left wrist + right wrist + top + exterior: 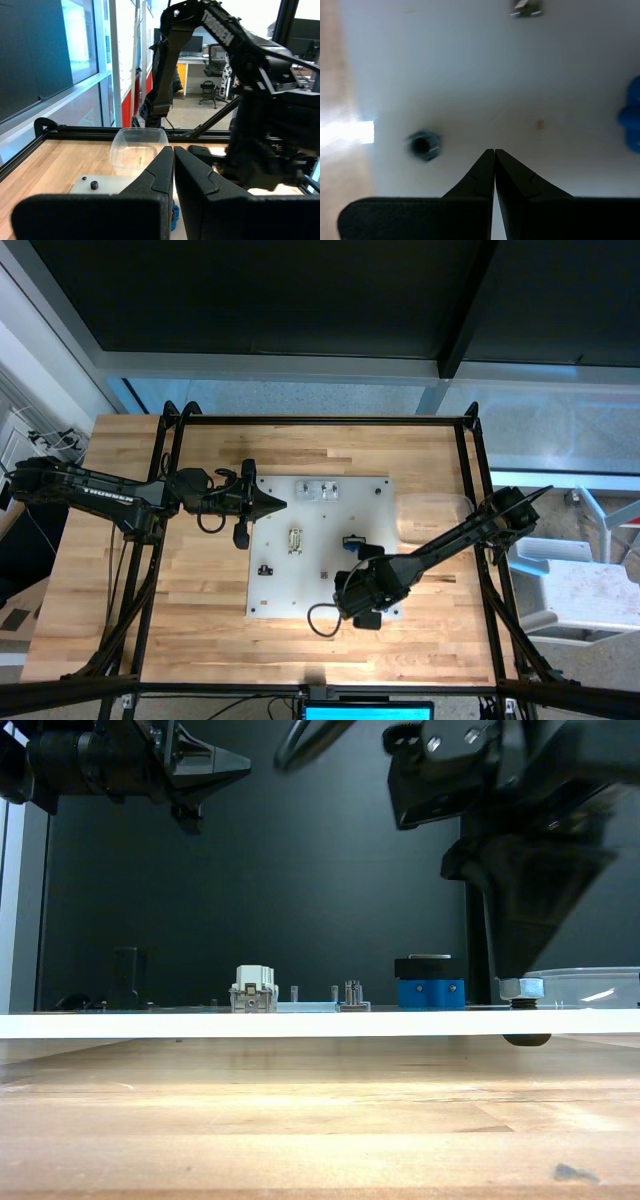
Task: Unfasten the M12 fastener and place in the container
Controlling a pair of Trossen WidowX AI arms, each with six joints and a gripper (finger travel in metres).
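Nut [520, 988] on its stud [522, 1004] — bore vertical

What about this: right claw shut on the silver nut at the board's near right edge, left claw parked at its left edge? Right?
No: the right claw, over the near right edge of the board, is shut but empty; the right wrist view shows the silver nut beside its tips. The left claw is parked at the board's left edge.

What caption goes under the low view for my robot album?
Shut right gripper points down over the silver nut on its stud; left gripper hangs high at left.
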